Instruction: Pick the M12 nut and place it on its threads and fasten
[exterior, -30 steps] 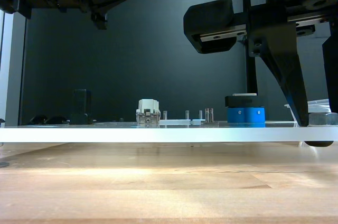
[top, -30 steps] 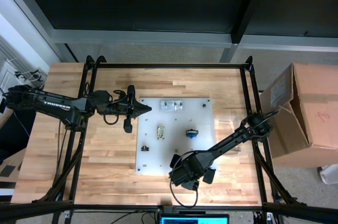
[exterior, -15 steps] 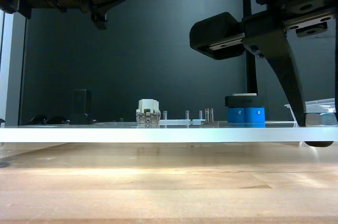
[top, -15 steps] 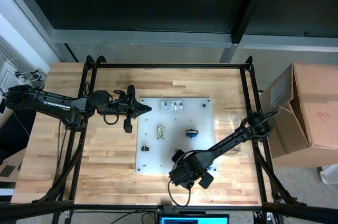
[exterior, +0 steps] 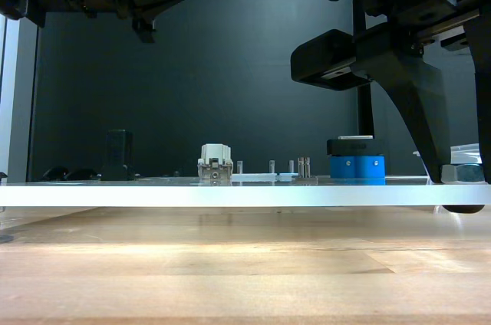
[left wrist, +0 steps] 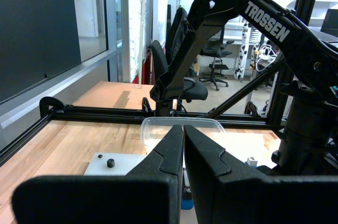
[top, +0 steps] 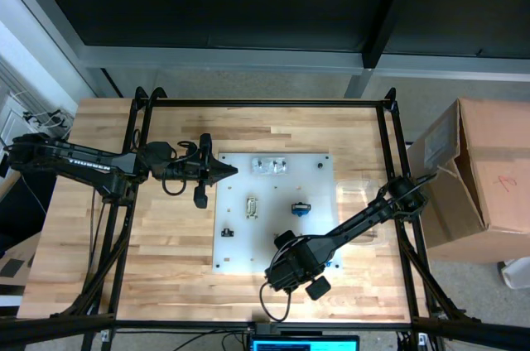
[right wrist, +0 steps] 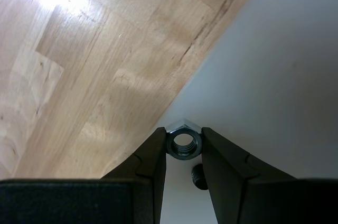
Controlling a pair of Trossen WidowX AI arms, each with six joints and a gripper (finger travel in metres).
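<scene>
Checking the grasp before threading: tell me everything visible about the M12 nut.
The M12 nut is a small silver hex nut, metal-looking, its bore open toward the wrist camera. The right gripper's black fingers clamp its opposite sides, low over the white board near the board's edge. A black stud shows beside it, apart: not on its stud. The left gripper hangs raised at the board's far left edge.
</scene>
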